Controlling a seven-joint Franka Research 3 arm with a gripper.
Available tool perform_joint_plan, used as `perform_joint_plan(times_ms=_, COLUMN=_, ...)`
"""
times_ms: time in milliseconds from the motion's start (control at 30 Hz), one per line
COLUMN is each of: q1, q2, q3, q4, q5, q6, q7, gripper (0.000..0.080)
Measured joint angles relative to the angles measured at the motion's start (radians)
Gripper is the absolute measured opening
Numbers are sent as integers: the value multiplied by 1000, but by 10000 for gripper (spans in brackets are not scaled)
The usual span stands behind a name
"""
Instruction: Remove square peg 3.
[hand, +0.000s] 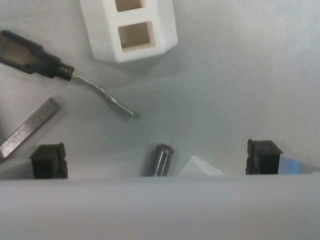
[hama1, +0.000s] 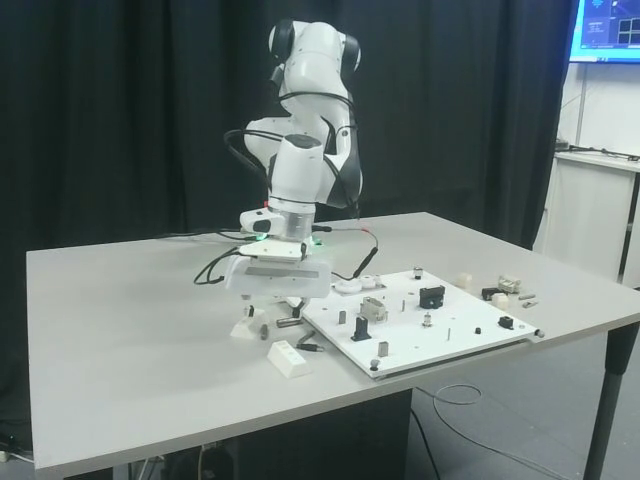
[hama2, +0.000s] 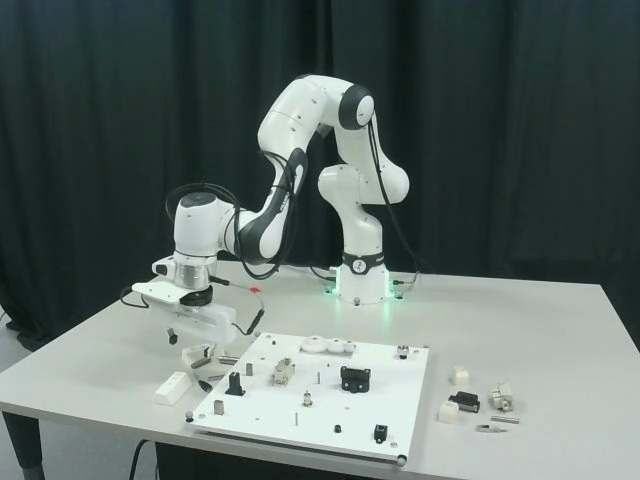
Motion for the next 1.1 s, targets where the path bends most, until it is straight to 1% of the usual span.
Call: perform_joint_plan(times_ms=1100, q1=-8, q2=3, q3=4, q4=22, q5=3, q6=-13, q7=-7, gripper=800)
